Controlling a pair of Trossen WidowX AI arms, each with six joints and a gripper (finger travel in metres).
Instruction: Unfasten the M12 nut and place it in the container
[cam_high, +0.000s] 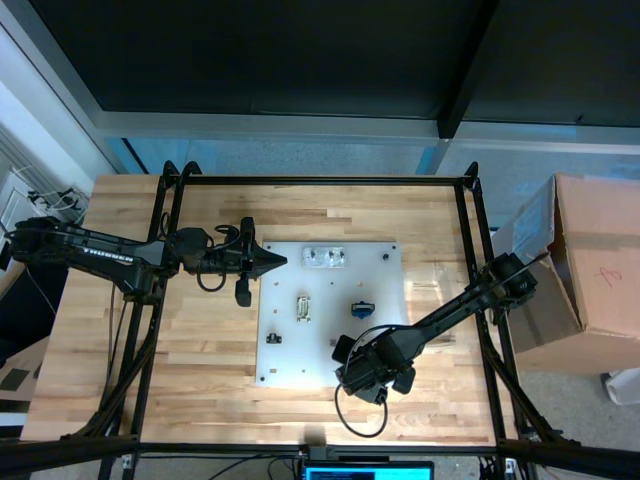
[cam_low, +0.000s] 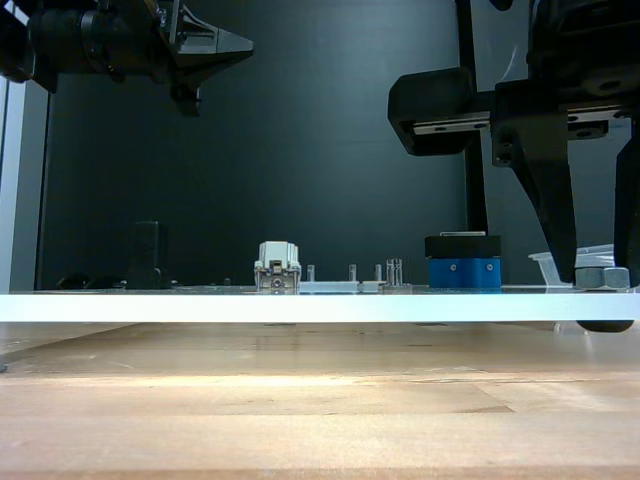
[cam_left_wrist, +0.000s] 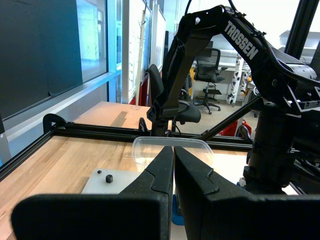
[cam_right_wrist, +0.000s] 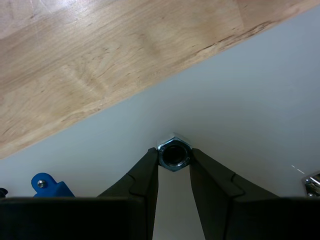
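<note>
The wooden tabletop (cam_high: 200, 370) carries the white board (cam_high: 300, 360), which lies under both grippers. The left gripper (cam_high: 278, 261) hangs high over the board's far left edge, its fingers pressed together on nothing. The right gripper (cam_low: 598, 268) points straight down at the board's near right edge, narrowed to a small gap. The clear container (cam_left_wrist: 142, 150) lies beyond the right gripper, apart from it. The silver nut (cam_right_wrist: 174, 152) is pinched between the right gripper's fingertips, low against the board. Whether it is on its stud I cannot tell.
</note>
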